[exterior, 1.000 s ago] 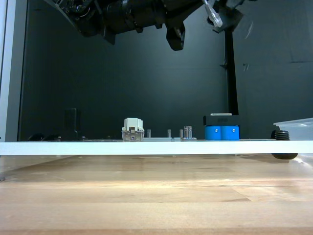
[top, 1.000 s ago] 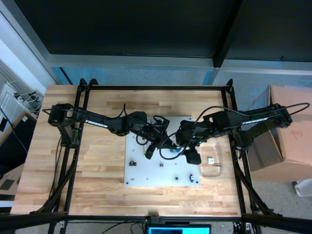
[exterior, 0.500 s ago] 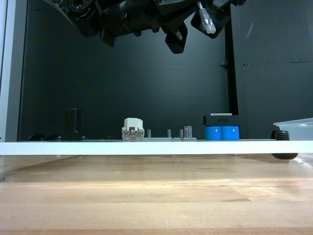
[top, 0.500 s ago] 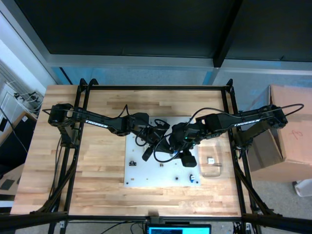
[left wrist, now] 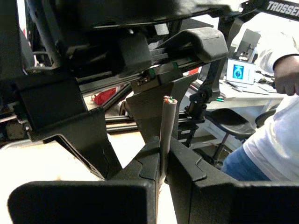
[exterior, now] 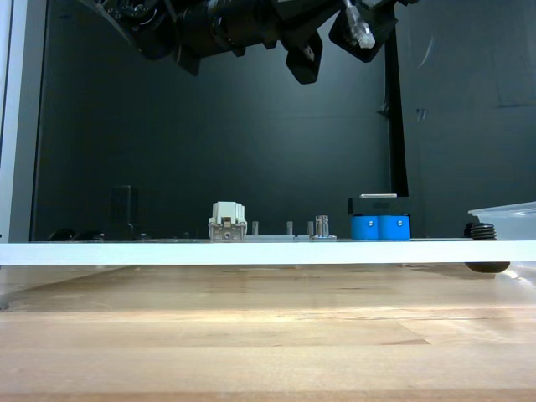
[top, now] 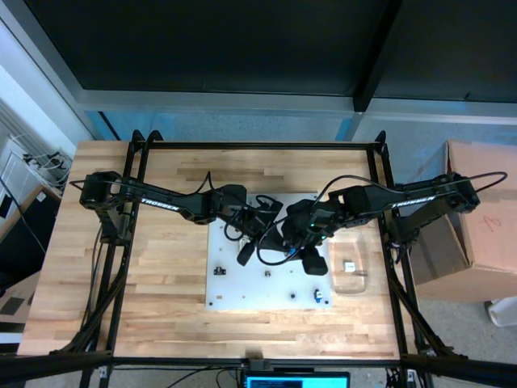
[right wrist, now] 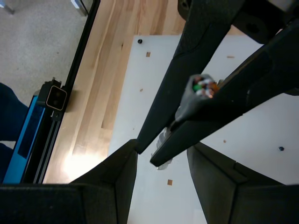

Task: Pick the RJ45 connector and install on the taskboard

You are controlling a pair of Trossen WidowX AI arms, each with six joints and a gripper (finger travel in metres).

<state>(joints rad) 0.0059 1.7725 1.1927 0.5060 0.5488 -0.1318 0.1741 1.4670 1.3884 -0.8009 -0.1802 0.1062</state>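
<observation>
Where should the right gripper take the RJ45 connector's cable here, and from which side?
Probably the grey cable stub where it stands free past the left gripper, which is shut on it with the RJ45 connector hanging plug-down over the board. The open right gripper faces the stub's cut end, so coming down from above, jaws turned crosswise to the left gripper's, looks clearest.

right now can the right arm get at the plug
Probably yes. The shut left gripper holds the plug by its cable, high above the board; the open right gripper faces it close by with nothing between, though the left fingers crowd it.
</observation>
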